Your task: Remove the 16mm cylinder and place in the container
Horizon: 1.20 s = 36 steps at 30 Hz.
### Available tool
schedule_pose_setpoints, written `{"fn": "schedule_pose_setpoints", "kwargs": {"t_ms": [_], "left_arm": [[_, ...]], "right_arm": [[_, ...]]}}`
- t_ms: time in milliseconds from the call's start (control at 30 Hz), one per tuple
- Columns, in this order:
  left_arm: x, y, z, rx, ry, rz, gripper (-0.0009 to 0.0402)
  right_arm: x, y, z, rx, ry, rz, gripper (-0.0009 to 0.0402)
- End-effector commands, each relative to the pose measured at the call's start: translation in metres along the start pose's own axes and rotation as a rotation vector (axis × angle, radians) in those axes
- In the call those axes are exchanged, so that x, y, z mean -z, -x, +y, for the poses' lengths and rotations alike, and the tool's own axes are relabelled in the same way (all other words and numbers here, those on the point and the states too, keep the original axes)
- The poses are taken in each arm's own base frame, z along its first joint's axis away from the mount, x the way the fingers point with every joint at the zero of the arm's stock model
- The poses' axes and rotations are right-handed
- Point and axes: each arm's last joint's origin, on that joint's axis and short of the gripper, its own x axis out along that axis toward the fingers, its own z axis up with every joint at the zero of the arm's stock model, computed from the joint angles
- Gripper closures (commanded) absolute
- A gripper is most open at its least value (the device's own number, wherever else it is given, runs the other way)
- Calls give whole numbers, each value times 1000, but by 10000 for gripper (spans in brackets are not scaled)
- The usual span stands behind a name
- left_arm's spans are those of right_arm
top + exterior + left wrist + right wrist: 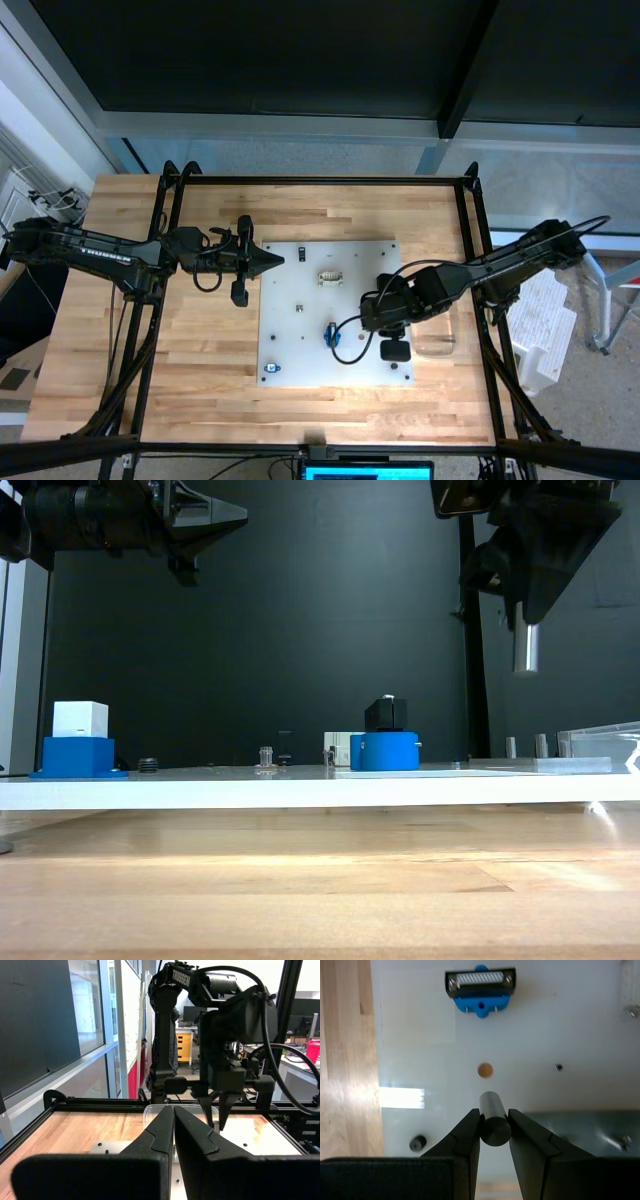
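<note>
16mm cylinder (494,1121) is hanging in the air, pinched between the two fingers of the right claw (493,1114), which are closing snugly on its sides. In the low view the silver peg (526,648) is standing upright under the claw, with its lower end well above the white task board (300,780). Looking down the right wrist, it is sitting over the border between the white board and a grey metal block (580,1130), near a small round hole (485,1070) and well apart from a blue multi-pin connector (480,987).

The right arm is reaching inward from the right edge, bending at the elbow and pointing its wrist down over the board's right part, just beside the clear container (440,338) lying at the board's right edge.

The left claw (272,259) is pressing its fingers together on nothing. Its arm is stretching level, high over the wooden worktop (200,380), pointing toward the board's left edge.
</note>
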Motion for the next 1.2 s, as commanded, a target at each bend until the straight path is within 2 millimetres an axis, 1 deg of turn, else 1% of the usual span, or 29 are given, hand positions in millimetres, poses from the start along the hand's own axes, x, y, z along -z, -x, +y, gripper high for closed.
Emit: {"fn": "schedule_pose_setpoints", "kwargs": {"t_ms": [33,333,600,767,1200], "left_arm": [[0,0,0,0,0,0,393],[0,0,0,0,0,0,393],[0,0,0,0,0,0,393],[0,0,0,0,0,0,393],[0,0,0,0,0,-1,393]], "right_arm": [[4,8,-2,2,-2,3,389],[15,23,-6,11,-25,26,389],[24,27,-8,16,-40,43,389],[38,23,-8,19,-34,65,389],[74,11,-5,35,-92,126,389]]}}
